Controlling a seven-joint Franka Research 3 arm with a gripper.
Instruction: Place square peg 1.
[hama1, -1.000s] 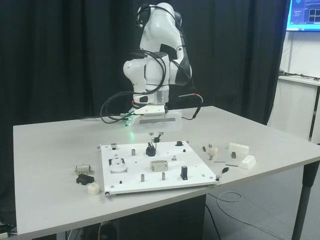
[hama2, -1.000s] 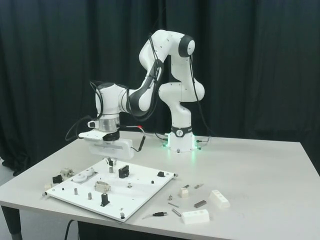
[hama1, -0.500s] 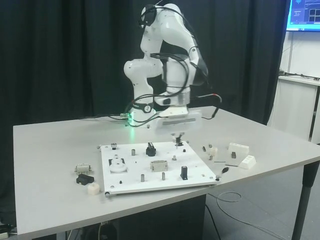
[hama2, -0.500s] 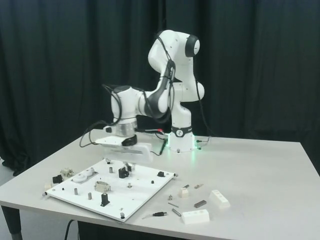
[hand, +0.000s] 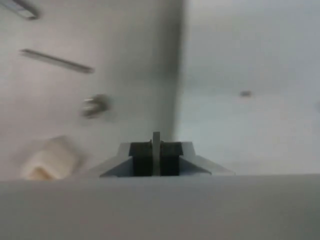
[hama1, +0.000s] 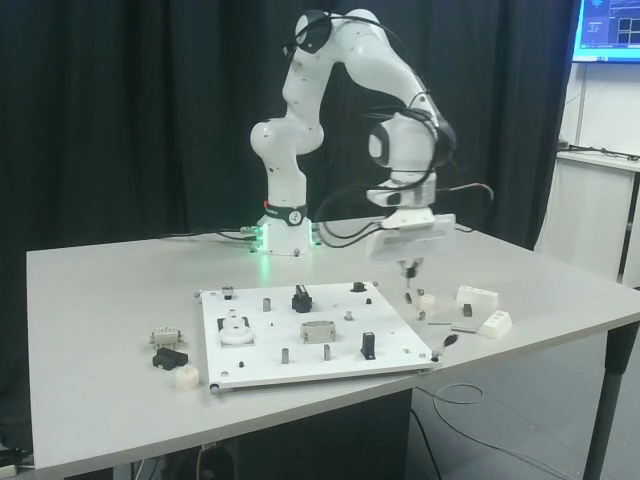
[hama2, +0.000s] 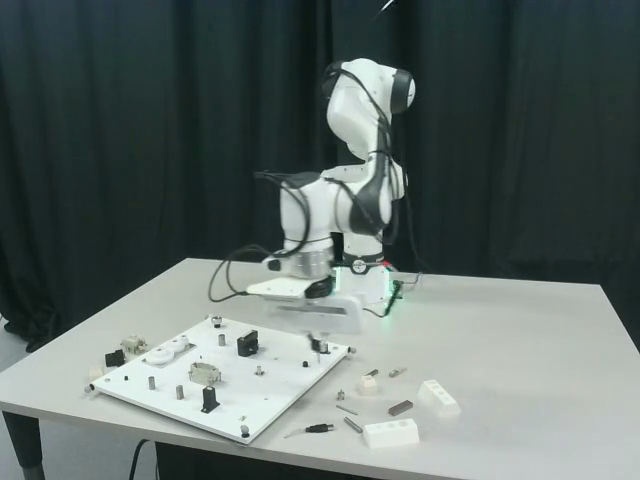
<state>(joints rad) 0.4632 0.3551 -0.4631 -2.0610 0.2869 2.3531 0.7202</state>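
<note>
Grey and slim, the square metal peg (hand: 156, 137) sits clamped between my gripper's (hand: 156, 146) two black pads (hand: 142, 159), its tip sticking out just past them. I hang above the grey table (hama1: 100, 300), near the far right edge of the flat white assembly board (hama1: 300, 372), not touching it. Beneath me on the table lie a small rounded white block (hand: 49, 161), a thin metal rod (hand: 57, 61) and a short stubby pin (hand: 95, 106), all loose and apart from one another.
</note>
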